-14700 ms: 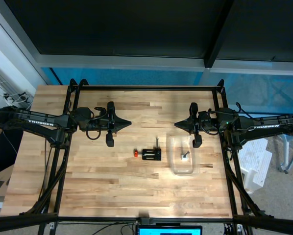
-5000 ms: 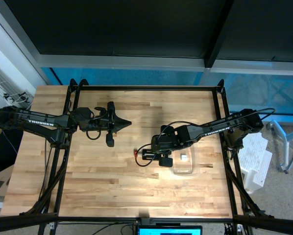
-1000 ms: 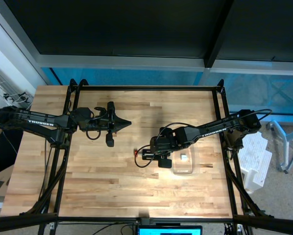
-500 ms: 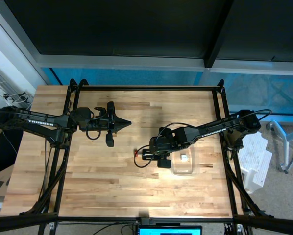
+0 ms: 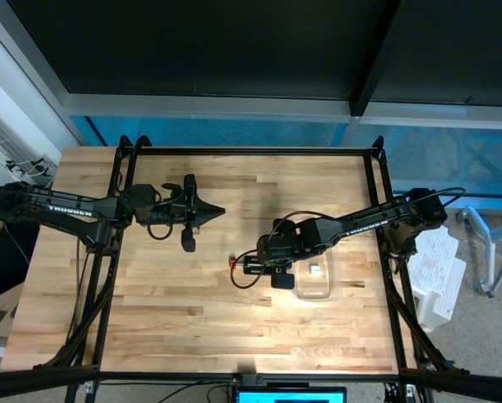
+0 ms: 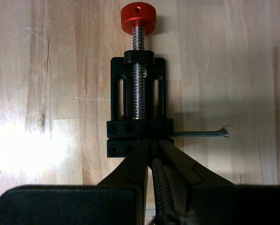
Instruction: Pick the usb-c connector and install on the hub
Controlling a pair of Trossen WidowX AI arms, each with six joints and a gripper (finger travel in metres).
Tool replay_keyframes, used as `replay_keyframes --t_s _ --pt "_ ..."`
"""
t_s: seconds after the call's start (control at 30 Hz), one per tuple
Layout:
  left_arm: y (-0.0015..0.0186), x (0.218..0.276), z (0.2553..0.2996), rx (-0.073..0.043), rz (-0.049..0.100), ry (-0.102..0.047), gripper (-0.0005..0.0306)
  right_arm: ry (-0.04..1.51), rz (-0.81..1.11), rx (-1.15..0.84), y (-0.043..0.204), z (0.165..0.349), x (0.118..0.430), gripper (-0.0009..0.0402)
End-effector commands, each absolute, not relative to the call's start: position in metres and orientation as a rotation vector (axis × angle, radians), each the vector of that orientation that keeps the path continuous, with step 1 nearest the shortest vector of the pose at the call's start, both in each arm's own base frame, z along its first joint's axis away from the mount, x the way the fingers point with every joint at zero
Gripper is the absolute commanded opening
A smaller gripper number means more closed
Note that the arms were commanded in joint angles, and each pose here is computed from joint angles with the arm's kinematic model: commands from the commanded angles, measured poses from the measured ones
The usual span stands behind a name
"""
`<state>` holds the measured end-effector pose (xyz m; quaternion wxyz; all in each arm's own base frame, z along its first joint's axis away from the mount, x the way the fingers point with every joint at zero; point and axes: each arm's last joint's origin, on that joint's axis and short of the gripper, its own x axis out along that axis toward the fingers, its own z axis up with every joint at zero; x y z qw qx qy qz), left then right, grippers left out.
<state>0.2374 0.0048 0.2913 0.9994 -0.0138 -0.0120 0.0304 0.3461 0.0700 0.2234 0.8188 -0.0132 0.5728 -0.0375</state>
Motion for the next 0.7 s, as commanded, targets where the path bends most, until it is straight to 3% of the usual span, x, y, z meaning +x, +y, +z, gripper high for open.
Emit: replay_keyframes --t_s 0.03,0.7 --pt "0.0048 0.2375 0.2912 -0.027 0.06 -0.024 0.0 1.22 -0.078 -0.028 0.071 0.223 0.346 0.0" --pt "0.0049 0.2375 0.2912 -0.027 0.061 -0.024 0.0 1.167 -0.04 -0.062 0.069 0.26 0.338 0.0"
